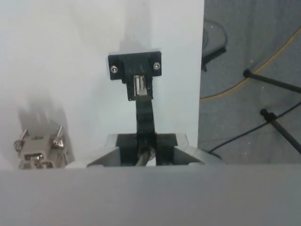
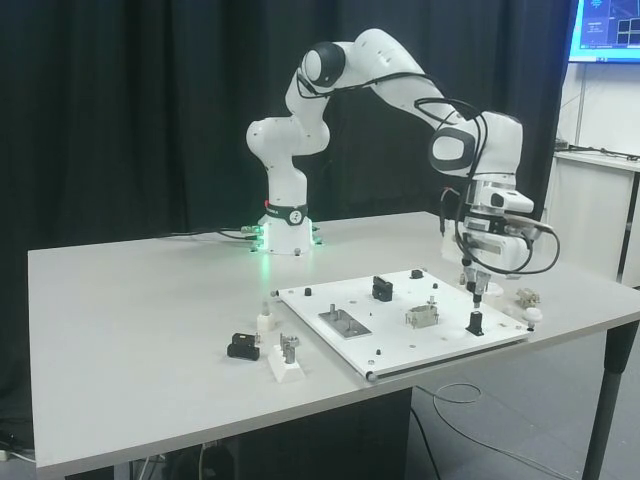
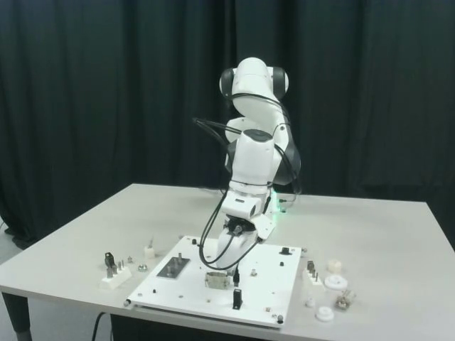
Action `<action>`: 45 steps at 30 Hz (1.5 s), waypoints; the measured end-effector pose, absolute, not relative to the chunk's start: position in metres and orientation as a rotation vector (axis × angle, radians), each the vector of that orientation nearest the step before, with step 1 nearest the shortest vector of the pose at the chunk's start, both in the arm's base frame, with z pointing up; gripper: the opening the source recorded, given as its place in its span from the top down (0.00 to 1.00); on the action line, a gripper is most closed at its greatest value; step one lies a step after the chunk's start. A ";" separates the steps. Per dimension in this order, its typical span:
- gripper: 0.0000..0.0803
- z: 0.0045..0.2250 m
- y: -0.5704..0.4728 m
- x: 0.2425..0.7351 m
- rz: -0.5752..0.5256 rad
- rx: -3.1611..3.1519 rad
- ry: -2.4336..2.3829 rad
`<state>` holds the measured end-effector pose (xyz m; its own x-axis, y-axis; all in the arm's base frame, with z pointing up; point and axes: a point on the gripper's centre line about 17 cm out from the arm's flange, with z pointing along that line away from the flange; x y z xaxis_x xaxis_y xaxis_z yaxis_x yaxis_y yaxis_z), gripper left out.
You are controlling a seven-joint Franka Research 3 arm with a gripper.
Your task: Insert USB.
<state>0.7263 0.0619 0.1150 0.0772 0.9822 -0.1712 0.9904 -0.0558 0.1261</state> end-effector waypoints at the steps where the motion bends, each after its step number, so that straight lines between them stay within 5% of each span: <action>1: 0.91 0.115 0.062 0.727 -0.057 2.140 2.001; 45: 0.91 0.110 0.064 0.727 -0.076 2.089 2.026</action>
<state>0.7266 0.0644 0.1102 0.0428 0.9797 -0.1958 0.9917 -0.0178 0.1276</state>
